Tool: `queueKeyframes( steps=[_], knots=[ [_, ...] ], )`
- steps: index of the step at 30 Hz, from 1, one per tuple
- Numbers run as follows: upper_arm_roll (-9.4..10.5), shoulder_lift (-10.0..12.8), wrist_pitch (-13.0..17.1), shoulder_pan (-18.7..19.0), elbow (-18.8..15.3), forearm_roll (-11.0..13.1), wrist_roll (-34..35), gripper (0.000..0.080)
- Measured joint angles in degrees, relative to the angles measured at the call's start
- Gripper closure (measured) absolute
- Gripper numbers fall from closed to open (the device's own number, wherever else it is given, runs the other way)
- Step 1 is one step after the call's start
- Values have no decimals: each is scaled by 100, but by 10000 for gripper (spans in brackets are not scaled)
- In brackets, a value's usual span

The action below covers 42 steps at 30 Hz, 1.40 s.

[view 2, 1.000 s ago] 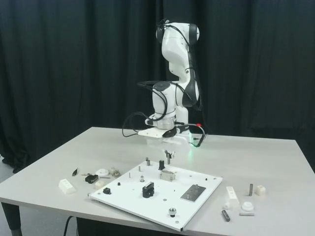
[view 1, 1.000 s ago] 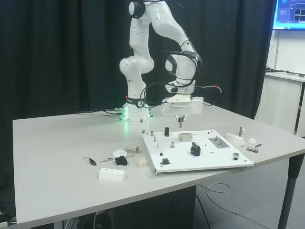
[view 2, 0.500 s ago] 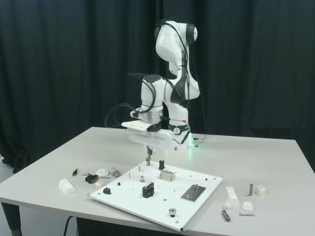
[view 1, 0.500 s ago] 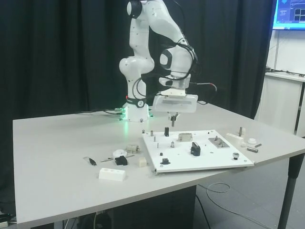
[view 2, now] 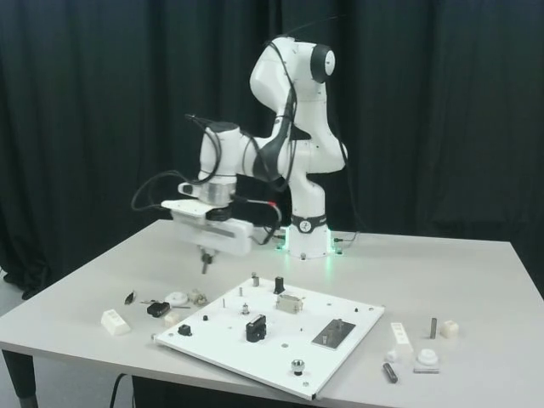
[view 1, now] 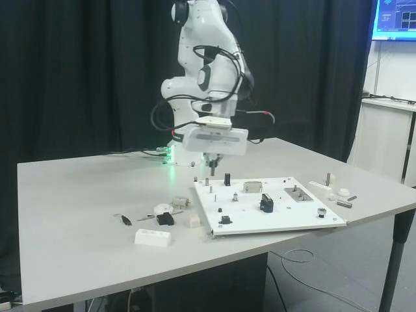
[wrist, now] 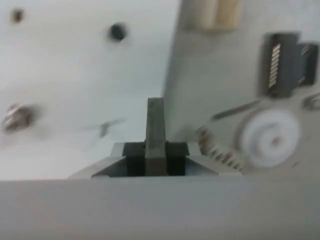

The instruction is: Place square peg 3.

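Observation:
My gripper (wrist: 155, 159) is shut on a short grey square peg (wrist: 155, 131), which stands upright between the black pads (wrist: 132, 157). In the first room view the gripper (view 1: 212, 162) hangs above the far left corner of the white board (view 1: 279, 218), and the peg (view 1: 212, 170) points down. The second room view places the gripper (view 2: 204, 253) and peg (view 2: 205, 265) just left of the board (view 2: 255, 357), well above the grey table. In the wrist view the board's edge (wrist: 75, 75) lies under the peg.
Loose parts lie on the table left of the board: a white disc (view 1: 164, 208), a black piece (view 1: 165, 219) and a white block (view 1: 153, 237). Black fixtures (view 1: 266, 203) and pins stand on the board. Several small parts (view 1: 331, 188) lie to the right of the board.
The arm has swung left across the board with the peg held, from over its far middle to its left edge. Nothing on the table has moved.

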Motion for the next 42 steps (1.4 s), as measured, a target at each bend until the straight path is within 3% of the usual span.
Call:
queueKeyframes(
  steps=[4, 10, 21, 30, 36, 42],
  knots=[
    [2, 296, 156, -211, 227, 156, -314, 727],
    [5, 806, 287, -458, 605, 591, -915, 727],
    [129, 1822, 346, -904, 1354, 1320, -1812, 727],
    [419, 2333, 154, -1322, 1809, 1405, -1961, 727],
    [560, 2481, -50, -1526, 2005, 1405, -2041, 727],
    [581, 2568, -224, -1596, 2142, 1405, -2144, 727]
  ],
)
